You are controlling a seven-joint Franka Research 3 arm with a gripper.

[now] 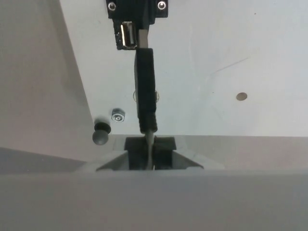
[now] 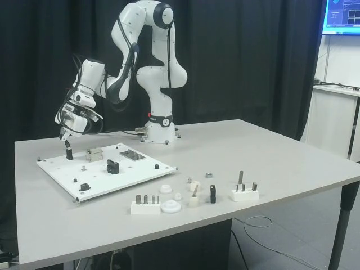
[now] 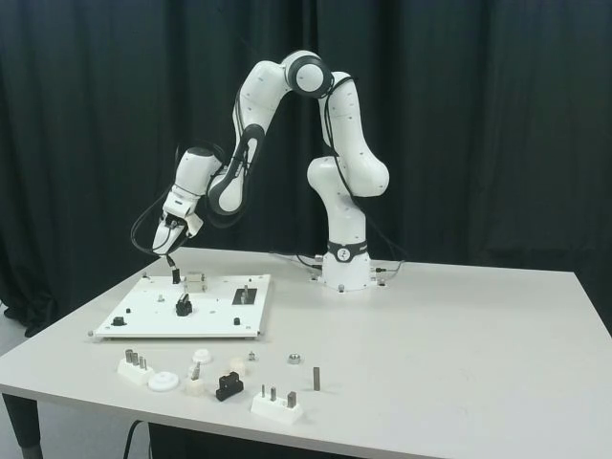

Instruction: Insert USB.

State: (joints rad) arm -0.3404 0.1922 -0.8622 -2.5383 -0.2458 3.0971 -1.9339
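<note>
My gripper is shut on a black USB plug, which hangs down from the fingers. In the wrist view the plug's metal tip sits just beside the opening of the USB socket in a black block, and it is not inside the opening. From the first room view, the gripper holds the plug just above the black socket block at the far left corner of the white board. The second room view has the gripper over the same block.
The white board also carries a metal block, a grey plate with pegs and other black parts. A nut and a black knob lie near the plug. Peg holders, white gears and small parts lie in front of the board.
</note>
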